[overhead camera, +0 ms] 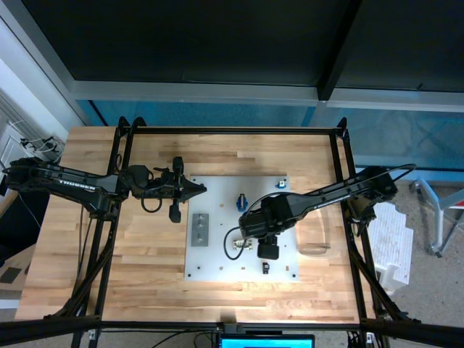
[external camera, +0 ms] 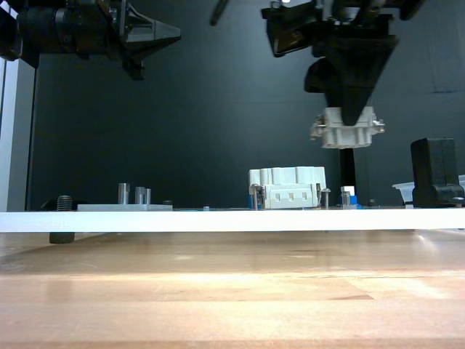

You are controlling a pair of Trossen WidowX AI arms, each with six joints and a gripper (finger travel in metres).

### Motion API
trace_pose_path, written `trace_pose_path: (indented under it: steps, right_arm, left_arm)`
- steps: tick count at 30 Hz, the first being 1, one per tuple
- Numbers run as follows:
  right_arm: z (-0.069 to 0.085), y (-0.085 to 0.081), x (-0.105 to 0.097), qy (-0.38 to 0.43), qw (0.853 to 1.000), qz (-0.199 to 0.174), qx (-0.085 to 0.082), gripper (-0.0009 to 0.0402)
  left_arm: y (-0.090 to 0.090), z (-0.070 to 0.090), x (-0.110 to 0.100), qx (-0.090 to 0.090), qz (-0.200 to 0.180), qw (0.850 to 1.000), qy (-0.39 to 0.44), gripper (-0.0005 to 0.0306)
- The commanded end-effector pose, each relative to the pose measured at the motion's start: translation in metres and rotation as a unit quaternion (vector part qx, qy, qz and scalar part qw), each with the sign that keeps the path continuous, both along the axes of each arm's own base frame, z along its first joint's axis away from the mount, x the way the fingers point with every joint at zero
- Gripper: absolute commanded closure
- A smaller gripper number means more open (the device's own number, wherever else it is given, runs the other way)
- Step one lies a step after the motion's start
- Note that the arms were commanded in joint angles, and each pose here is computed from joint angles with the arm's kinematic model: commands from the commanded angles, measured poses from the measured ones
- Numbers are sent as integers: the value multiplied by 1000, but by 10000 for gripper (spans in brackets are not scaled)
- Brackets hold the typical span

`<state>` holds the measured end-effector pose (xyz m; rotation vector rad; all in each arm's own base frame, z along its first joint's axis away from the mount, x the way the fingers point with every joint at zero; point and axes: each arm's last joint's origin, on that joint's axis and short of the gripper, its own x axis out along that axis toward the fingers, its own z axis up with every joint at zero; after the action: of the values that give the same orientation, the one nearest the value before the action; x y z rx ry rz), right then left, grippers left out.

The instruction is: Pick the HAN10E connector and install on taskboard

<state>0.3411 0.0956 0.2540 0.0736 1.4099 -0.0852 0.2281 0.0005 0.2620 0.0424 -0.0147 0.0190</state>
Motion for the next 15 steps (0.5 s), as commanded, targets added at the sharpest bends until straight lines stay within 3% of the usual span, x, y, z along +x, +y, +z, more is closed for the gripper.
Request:
trace_pose_path:
  steps: [1, 15]
  right_arm:
    - [-2, 4, 11, 0, 1000, 2, 0, 381]
    - [-10, 18, 46, 4, 1000, 14, -2, 381]
  left_arm:
    - [0, 0, 0, 0, 0, 1000, 0, 300]
    - [0, 0, 0, 0, 0, 1000, 0, 300]
